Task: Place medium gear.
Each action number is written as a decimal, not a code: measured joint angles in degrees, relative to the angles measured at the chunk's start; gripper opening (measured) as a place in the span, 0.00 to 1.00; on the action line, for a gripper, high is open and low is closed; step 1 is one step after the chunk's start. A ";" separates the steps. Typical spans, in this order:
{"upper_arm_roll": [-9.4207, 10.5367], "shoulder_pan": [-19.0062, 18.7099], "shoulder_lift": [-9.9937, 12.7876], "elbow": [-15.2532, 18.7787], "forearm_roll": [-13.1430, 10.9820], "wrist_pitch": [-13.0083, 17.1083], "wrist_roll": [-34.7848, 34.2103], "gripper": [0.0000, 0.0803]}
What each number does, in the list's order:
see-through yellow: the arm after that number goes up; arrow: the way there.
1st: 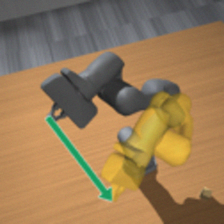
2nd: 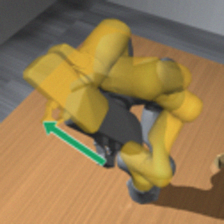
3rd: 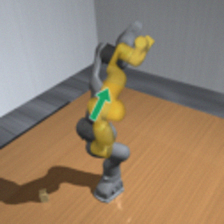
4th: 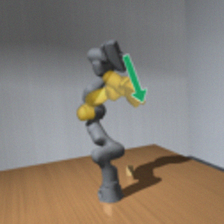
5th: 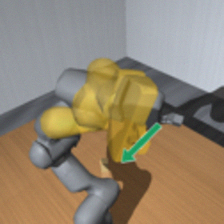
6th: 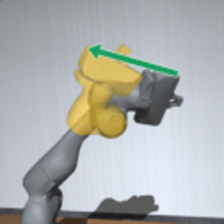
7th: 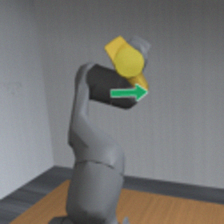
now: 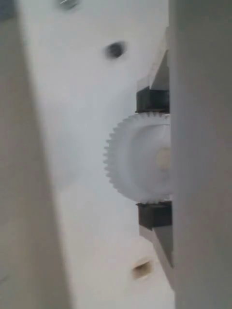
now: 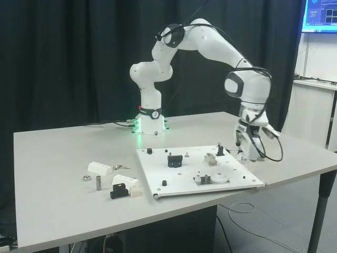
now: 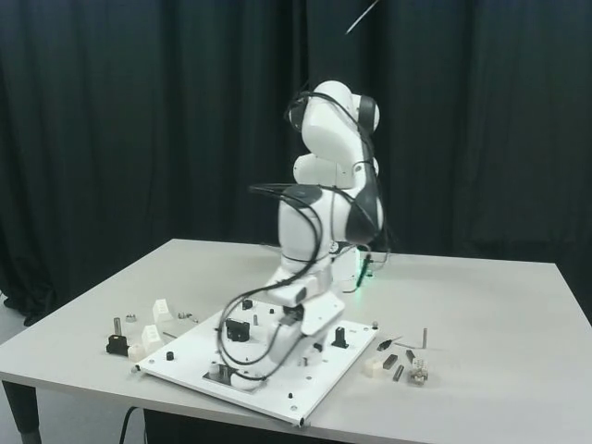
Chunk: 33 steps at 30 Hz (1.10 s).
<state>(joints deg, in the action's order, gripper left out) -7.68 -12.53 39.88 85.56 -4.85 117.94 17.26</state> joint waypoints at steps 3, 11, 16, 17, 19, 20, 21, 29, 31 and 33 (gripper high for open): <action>0.05 -1.50 0.39 0.00 -0.02 0.29 -1.66 0.49; 0.14 -4.74 1.92 0.00 -0.02 2.20 -4.95 0.49; 0.14 -6.18 3.24 -0.01 -0.02 3.71 -5.70 0.49; 0.16 -6.43 3.54 -0.01 -0.02 4.09 -5.77 0.49; 0.18 -6.86 4.05 -0.01 -0.02 4.61 -5.81 0.49; 0.21 -7.04 4.29 -0.01 -0.02 4.85 -5.81 0.49; 0.23 -7.23 4.54 -0.01 -0.02 5.12 -5.81 0.49; 0.26 -8.33 5.67 -0.01 -0.01 6.20 -6.32 0.53; 0.26 -8.51 5.72 -0.01 -0.01 6.22 -6.51 0.53; 0.25 -8.67 5.72 -0.03 -0.01 6.22 -6.66 0.95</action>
